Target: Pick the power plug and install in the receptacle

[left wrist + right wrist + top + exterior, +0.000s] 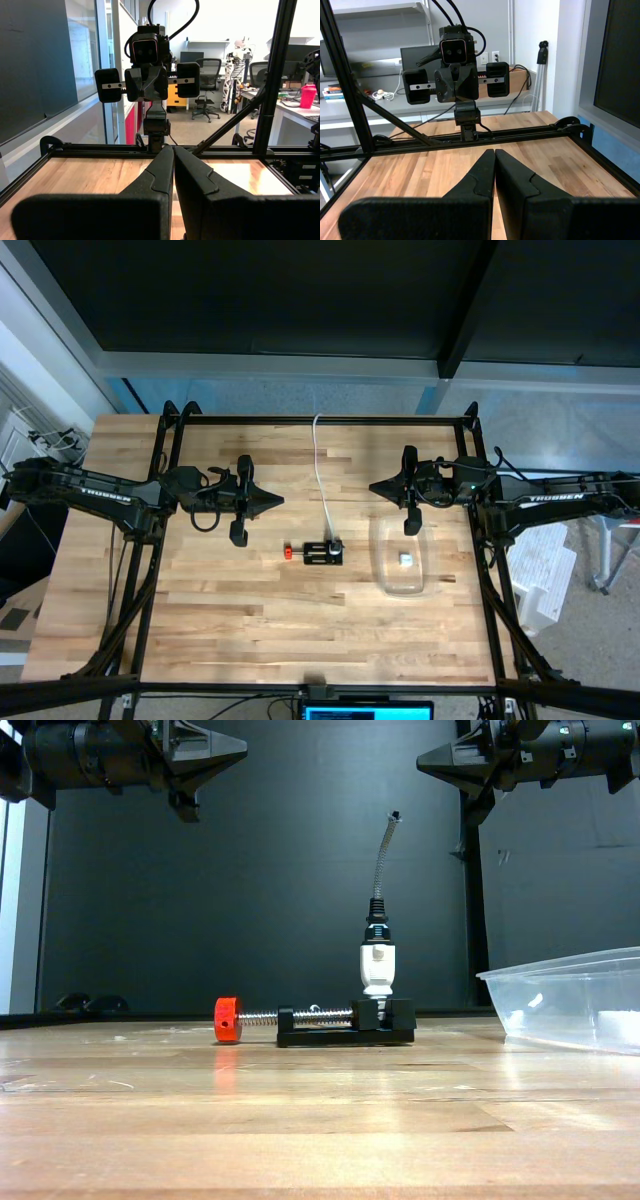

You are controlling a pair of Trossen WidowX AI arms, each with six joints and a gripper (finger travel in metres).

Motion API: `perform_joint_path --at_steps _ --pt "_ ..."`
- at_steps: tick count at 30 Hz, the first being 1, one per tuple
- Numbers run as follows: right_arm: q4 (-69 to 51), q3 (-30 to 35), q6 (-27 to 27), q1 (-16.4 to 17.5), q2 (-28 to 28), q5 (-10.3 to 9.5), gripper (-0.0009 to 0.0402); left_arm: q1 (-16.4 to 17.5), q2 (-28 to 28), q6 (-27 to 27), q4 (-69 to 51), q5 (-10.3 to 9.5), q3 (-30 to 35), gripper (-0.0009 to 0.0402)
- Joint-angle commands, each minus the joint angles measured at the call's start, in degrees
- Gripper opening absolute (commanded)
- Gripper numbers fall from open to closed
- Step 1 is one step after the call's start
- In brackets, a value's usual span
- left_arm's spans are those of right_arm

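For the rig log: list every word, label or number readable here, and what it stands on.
"TROSSEN": on the left arm; its left gripper hangs shut, left of the black vise.
"TROSSEN": on the right arm; its right gripper hangs shut, beyond the clear tray.
Too small to read: the screen at the high view's bottom edge, the papers by the right arm.

The table (200, 620) is pale wood, its planks mixing tan and honey tones. Both pincers are matt black with fingers pressed together. The left pincer (277, 502) hangs over the table's left half, the right pincer (374, 487) over its right. The vise (322, 553) is black with a red knob (288, 552). The receptacle (377, 965) and cable (320, 460) are white. The tray (395, 582) is clear and holds a white piece (406, 560).
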Motion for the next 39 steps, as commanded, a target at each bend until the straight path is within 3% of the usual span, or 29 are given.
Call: perform_joint_path --at_steps 1,30,39 --pt "0.0 0.0 0.0 0.0 0.0 0.02 0.0 0.0 0.0 0.0 0.0 0.0 0.0 0.0" --pt "-0.4 0.0 -0.1 0.0 0.0 -0.02 0.0 0.0 0.0 0.0 0.0 0.0 0.0 0.0" --pt "0.2 -0.3 -4.4 0.3 0.0 -0.46 0.0 0.0 0.0 0.0 0.0 0.0 0.0 0.0"
